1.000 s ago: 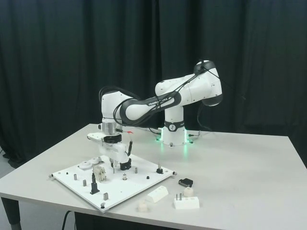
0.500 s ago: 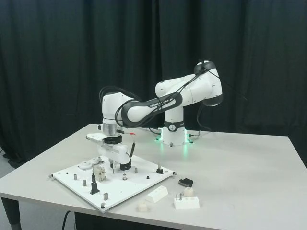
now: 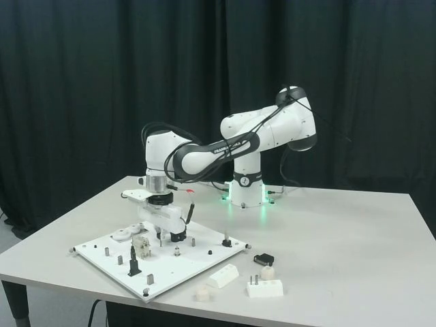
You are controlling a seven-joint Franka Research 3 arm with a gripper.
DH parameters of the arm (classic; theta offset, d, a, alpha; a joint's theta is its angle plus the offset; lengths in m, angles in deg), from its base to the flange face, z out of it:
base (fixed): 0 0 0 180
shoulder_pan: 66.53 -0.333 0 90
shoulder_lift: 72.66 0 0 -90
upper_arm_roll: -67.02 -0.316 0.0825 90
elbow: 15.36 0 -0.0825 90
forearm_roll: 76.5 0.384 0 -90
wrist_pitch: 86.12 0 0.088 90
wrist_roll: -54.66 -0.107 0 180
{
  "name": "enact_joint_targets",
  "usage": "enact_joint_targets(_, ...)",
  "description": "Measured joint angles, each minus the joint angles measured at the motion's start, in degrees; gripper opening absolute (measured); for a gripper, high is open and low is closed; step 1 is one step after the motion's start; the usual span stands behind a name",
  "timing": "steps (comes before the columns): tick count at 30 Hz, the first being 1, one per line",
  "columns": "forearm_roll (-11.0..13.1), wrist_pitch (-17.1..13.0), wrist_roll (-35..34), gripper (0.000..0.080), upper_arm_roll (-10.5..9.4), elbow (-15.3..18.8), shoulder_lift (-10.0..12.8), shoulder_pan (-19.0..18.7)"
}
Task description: Insert square peg 1.
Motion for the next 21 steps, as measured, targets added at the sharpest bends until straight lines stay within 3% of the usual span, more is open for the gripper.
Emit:
enact_joint_targets(9,-0.3,-1.8,-0.3,0.0027,-0.66,0.0,0.0,0.2)
enact_joint_targets(11,-0.3,-2.2,-0.3,0.007,-0.74,0.0,0.0,0.2)
enact_joint_targets(12,-0.3,-2.4,-0.3,0.0429,-0.75,0.0,0.0,0.2)
enact_joint_targets(16,-0.3,-3.1,-1.0,0.0429,-0.75,-0.1,0.0,0.2)
enact_joint_targets(17,-0.3,-3.3,-1.4,0.0691,-0.74,-0.1,0.0,0.2)
enact_joint_targets(21,-0.4,-3.9,-2.4,0.0691,-0.59,-0.4,0.0,0.2)
